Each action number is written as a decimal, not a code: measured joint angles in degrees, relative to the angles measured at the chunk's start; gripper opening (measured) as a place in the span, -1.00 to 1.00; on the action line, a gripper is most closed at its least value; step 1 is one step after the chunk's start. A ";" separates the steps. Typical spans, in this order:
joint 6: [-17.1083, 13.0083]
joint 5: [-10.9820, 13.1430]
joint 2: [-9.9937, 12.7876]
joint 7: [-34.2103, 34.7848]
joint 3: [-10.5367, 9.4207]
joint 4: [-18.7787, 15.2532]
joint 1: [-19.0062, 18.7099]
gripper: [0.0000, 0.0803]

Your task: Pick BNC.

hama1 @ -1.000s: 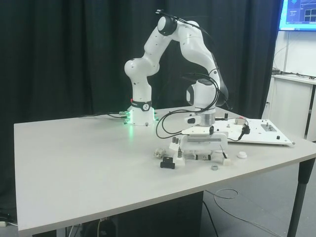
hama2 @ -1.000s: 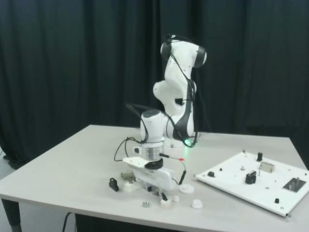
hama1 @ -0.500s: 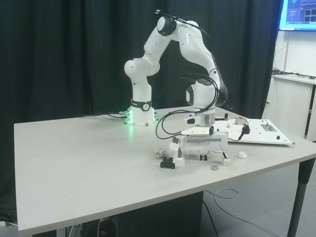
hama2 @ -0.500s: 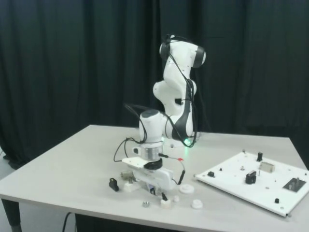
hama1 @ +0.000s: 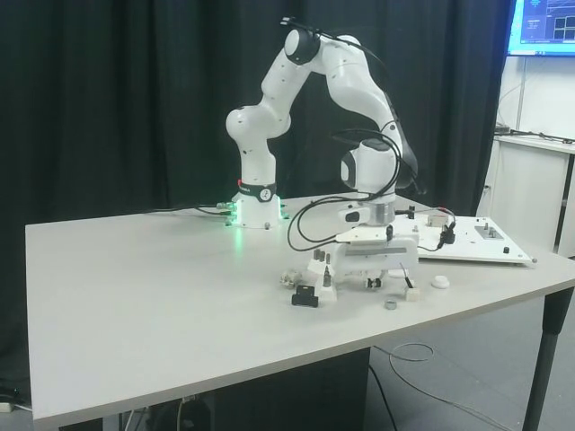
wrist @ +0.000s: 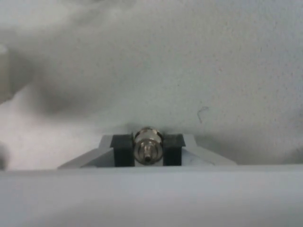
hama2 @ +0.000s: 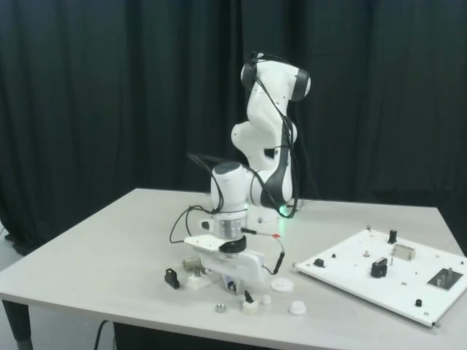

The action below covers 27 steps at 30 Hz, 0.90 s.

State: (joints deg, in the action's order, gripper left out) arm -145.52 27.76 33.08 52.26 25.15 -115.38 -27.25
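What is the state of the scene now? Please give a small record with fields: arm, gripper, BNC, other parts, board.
arm: white arm bent down over the grey table, near its front edge
gripper: gripper shut on the BNC
BNC: BNC connector between the black fingers, seen in the wrist view
other parts: small black part, white round part, small grey part on the table
board: white board lying beside the arm

I see a white arm (hama1: 346, 76) with green lights at its base, a grey counter (hama1: 153, 278), black curtains (hama2: 109, 95), and a white board (hama2: 398, 281).
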 joint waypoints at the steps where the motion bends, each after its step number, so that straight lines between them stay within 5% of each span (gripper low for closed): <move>1: 0.34 -0.21 -0.22 0.00 0.05 0.13 0.01 -0.68; 14: 5.63 -3.46 -4.09 0.00 0.77 0.82 0.04 -0.68; 27: 6.55 -4.16 -5.47 0.02 0.89 0.93 0.03 -0.69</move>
State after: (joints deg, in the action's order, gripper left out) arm -138.97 23.60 27.61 52.28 26.04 -114.45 -27.22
